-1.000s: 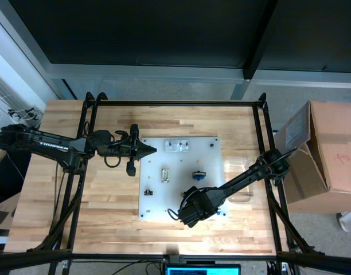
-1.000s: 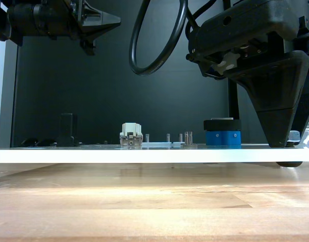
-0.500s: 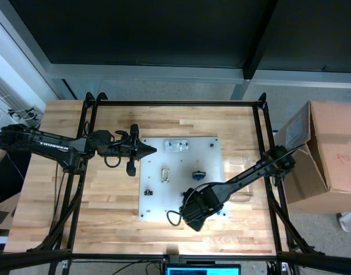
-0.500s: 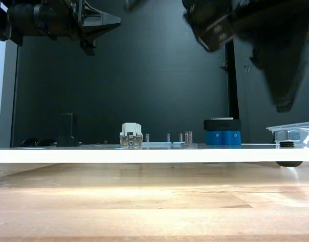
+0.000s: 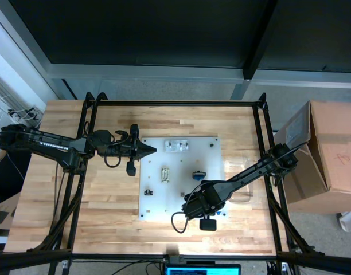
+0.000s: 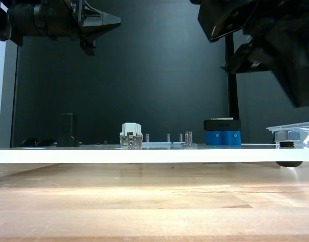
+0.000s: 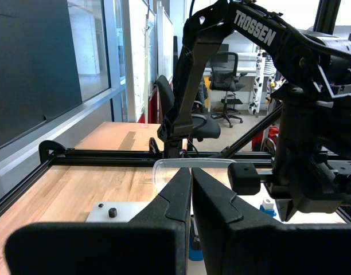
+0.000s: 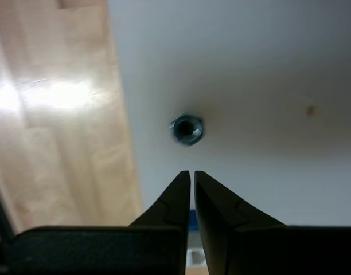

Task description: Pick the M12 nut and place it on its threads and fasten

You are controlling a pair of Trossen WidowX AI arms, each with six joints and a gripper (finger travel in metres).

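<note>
The small silver M12 nut [image 6: 287, 135] sits on its stud [image 6: 286, 144] at the white board's [image 5: 155, 197] near right edge, and a dark bit of stud shows under it. The right wrist view looks down on the nut [image 8: 187, 129], which is free of any grip. My right gripper [image 8: 192, 176] is shut and empty and hangs well above the nut [image 6: 297, 98], over the board's near right part [image 5: 199, 211]. My left gripper [image 7: 191, 175] is shut and empty too. It hovers high past the board's far left edge [image 5: 151, 150], pointing right [image 6: 117, 21].
A clear tray [image 5: 242, 183] lies right of the board, behind the stud in the low view [image 6: 296, 126]. On the board stand a blue block [image 6: 222, 137] and a white connector [image 6: 131, 136]. A cardboard box [image 5: 327, 154] is at the far right.
My right gripper, down over the stud a second ago, has lifted clear and turned its wrist. The nut now shows on its stud. The left arm has not moved.
</note>
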